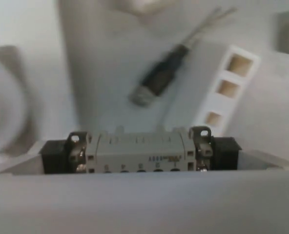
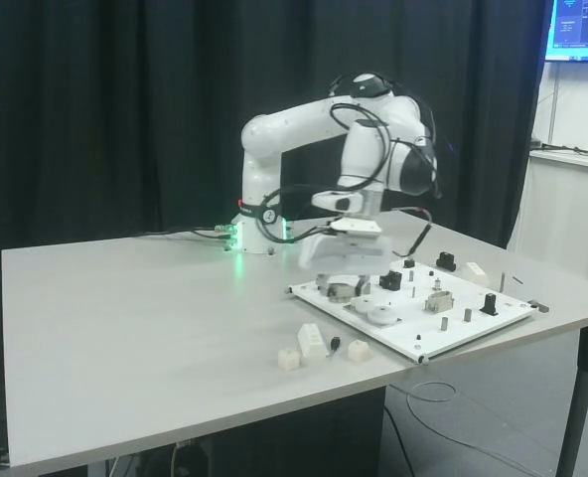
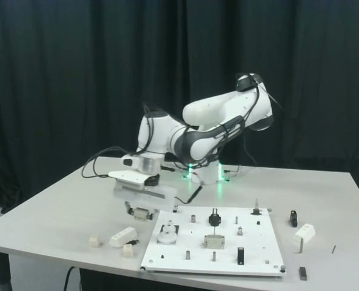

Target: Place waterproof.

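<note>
Clearly, the fingers (image 1: 140, 155) are clamped on a grey multi-pin connector block (image 1: 139, 153), the waterproof part, one black pad at each end of it. Both room views show the block held just above the desk (image 2: 125, 308), beside the near left corner of the white assembly board (image 3: 258, 254).

Around the board: three small white pieces lie on the desk off that same corner, a long three-pocket holder (image 3: 123, 237) between two little cubes (image 3: 94, 240), with a small black part (image 2: 335, 345) by them seen only from the first room view. On the board stand a round white disc (image 3: 166, 234), a black clamp (image 3: 215, 218), a grey metal block (image 3: 214, 242) and several short pegs. Off the board's far side lie a white block (image 3: 305, 232) and a few black bits.

Only the wrist view shows the connector's printed lettering, its screw lugs and its row of holes; beneath it lie a black cable plug (image 1: 159, 78) with thin wires and the three-pocket holder. The room views alone show the white arm (image 3: 222, 121) bent low from its green-lit base (image 2: 236, 238).

Left of the board the desk is bare out to its edges; the board's right corner lies close to the desk's front edge.
</note>
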You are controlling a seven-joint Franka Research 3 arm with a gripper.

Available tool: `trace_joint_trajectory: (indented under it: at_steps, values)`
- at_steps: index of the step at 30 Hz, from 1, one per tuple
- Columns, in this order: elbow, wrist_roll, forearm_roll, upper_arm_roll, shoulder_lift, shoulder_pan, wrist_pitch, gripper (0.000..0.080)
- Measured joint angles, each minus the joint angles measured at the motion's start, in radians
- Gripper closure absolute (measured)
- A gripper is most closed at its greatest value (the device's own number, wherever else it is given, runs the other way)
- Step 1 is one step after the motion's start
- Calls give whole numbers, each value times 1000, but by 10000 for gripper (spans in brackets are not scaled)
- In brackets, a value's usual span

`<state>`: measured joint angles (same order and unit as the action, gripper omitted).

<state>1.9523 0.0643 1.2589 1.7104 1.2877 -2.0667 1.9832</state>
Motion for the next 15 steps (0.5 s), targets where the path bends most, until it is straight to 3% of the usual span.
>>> trace_joint_trajectory:
  at_steps: [15]
  values:
    - [65, 176, 95, 24, 21, -83, 94, 183]
